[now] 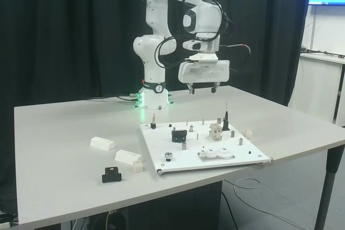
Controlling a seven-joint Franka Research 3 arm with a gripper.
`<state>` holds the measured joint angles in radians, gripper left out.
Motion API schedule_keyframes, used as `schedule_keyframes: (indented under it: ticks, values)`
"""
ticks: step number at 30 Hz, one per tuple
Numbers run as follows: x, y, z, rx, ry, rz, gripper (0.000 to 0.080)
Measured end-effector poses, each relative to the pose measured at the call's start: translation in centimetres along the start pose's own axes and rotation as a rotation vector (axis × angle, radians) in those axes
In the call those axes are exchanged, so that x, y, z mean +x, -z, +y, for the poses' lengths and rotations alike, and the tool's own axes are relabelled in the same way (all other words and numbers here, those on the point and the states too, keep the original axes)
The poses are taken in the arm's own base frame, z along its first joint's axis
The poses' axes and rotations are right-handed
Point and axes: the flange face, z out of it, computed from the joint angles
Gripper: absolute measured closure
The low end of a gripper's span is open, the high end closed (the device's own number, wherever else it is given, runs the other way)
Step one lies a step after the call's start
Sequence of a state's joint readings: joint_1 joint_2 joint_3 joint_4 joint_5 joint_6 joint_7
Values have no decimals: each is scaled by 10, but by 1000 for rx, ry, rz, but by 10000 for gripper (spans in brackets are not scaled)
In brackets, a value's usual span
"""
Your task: Remove USB.
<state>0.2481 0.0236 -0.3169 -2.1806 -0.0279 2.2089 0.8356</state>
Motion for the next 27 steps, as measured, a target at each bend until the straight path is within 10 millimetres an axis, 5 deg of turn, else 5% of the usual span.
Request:
schedule_keyframes:
  ticks: [27]
  values:
    - [16,22,-14,28,-13,34,3]
